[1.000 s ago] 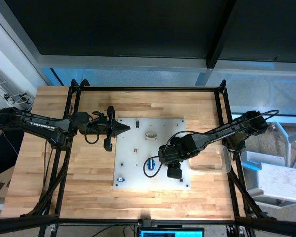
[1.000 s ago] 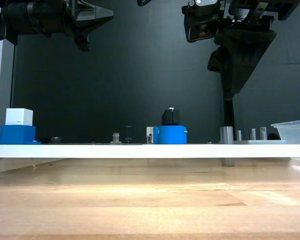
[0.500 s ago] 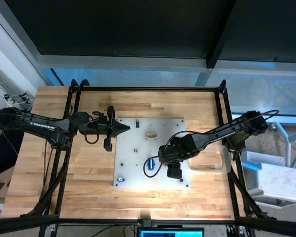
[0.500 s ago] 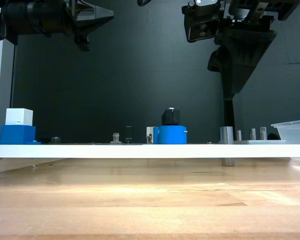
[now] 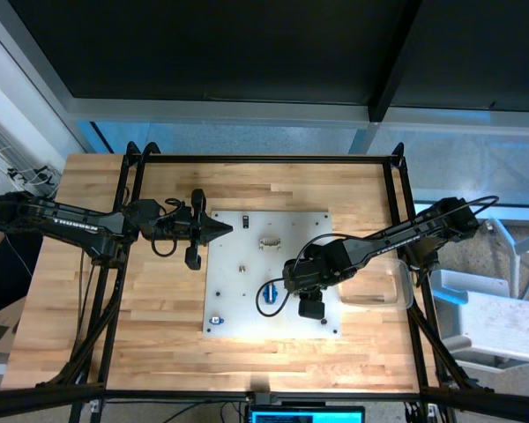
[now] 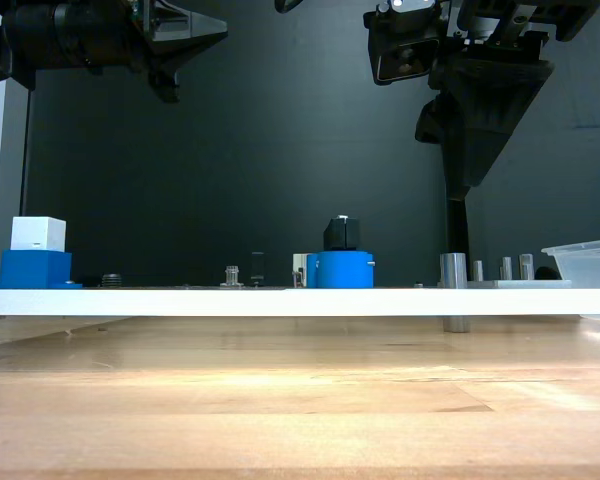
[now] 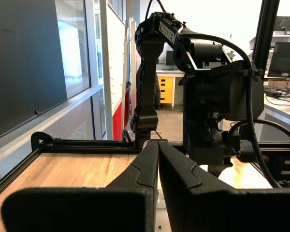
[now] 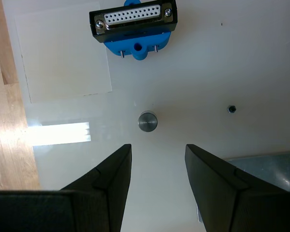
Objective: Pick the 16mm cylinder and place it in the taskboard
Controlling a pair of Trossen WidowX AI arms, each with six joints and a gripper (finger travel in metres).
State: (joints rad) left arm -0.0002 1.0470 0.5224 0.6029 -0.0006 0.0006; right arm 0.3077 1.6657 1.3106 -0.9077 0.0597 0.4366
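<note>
The right end effector hung with its fingers spread apart and nothing between them, pointing straight down. Directly beneath the gap, and not touched by either finger, the 16mm cylinder showed its round end face. It stood upright on the taskboard, a little way from the blue connector. In the low view its top rose above the plate, so it looked already seated in a hole, though how deep could not be told.

The peg was probably solid metal, making it stiff, heavy for its size, and smooth enough to slip or roll. The sensible hold would be across its curved side near the top, with the fingers square to the axis so it stayed vertical.

Off the board's right edge sat the clear plastic tray on the wooden counter.

The left end effector was parked high over the board's left edge, its fingers pressed together on nothing.
</note>
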